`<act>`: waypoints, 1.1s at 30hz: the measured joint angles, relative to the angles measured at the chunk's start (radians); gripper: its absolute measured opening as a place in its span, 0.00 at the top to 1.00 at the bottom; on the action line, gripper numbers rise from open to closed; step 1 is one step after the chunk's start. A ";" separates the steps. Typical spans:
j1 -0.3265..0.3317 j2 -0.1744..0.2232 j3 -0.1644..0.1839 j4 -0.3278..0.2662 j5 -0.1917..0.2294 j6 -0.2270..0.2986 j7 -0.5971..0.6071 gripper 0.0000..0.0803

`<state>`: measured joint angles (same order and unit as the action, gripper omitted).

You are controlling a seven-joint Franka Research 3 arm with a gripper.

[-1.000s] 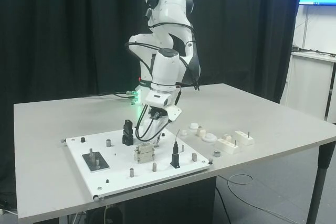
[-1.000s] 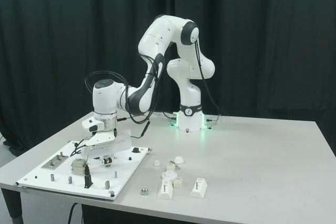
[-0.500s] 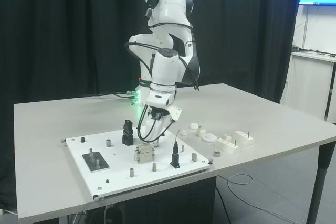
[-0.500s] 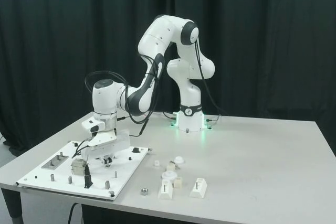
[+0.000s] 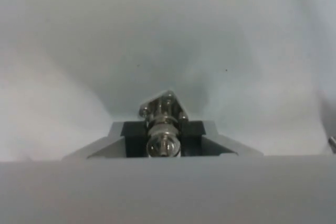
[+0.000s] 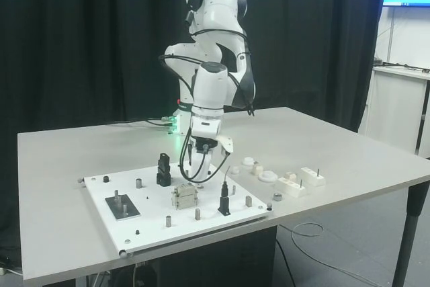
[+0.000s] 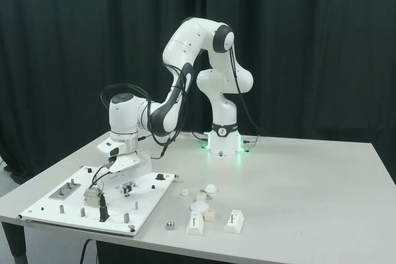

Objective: Insert BNC.

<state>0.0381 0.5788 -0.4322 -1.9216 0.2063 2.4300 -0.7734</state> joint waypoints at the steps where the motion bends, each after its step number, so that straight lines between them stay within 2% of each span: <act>1: 0.000 -0.001 0.000 -0.002 0.001 0.003 -0.012 0.84; 20: 0.000 -0.019 0.006 -0.042 0.008 0.069 -0.161 0.84; 33: 0.000 -0.020 0.007 -0.045 0.008 0.074 -0.222 0.84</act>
<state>0.0380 0.5585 -0.4252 -1.9670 0.2144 2.5042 -0.9956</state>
